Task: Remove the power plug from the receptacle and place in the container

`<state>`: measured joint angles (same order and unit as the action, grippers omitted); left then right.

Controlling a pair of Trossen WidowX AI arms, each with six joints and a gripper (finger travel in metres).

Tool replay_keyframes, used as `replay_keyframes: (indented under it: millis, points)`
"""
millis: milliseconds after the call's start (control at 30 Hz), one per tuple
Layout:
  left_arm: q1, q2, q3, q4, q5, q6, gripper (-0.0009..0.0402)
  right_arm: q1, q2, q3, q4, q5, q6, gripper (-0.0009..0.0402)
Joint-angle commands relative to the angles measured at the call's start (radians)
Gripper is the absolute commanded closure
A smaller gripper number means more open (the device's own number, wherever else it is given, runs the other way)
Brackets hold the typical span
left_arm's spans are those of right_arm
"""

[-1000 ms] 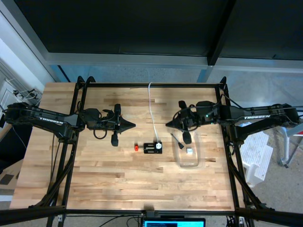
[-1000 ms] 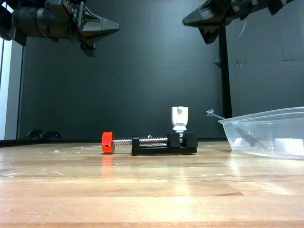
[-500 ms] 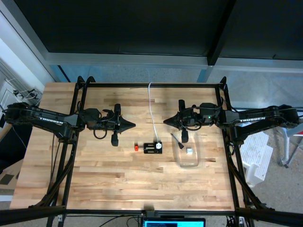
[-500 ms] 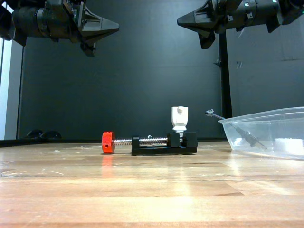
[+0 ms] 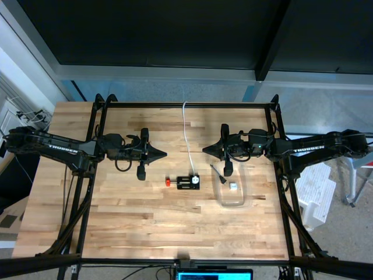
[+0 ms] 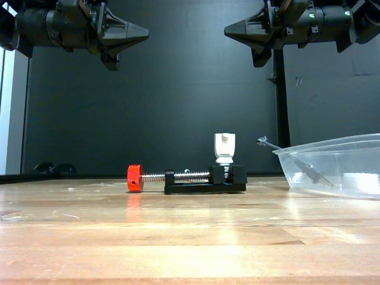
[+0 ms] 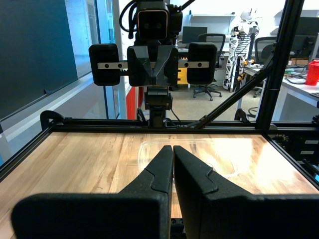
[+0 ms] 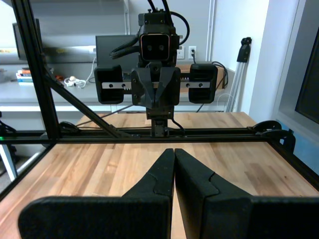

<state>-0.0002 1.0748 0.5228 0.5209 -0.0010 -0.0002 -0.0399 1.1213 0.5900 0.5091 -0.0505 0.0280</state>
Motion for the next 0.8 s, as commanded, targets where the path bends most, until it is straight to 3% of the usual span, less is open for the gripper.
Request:
replay_keyframes:
  millis: [33,800]
  points:
    - [0.0,0.0,0.0,0.0,0.0,0.0,0.0393,0.0,0.0,-0.001,0.002,0.005,0.026,0.0393]
    - [0.0,0.0,0.0,0.0,0.0,0.0,0.0393,0.003,0.0,-0.04,0.041,0.016,0.038,0.0393]
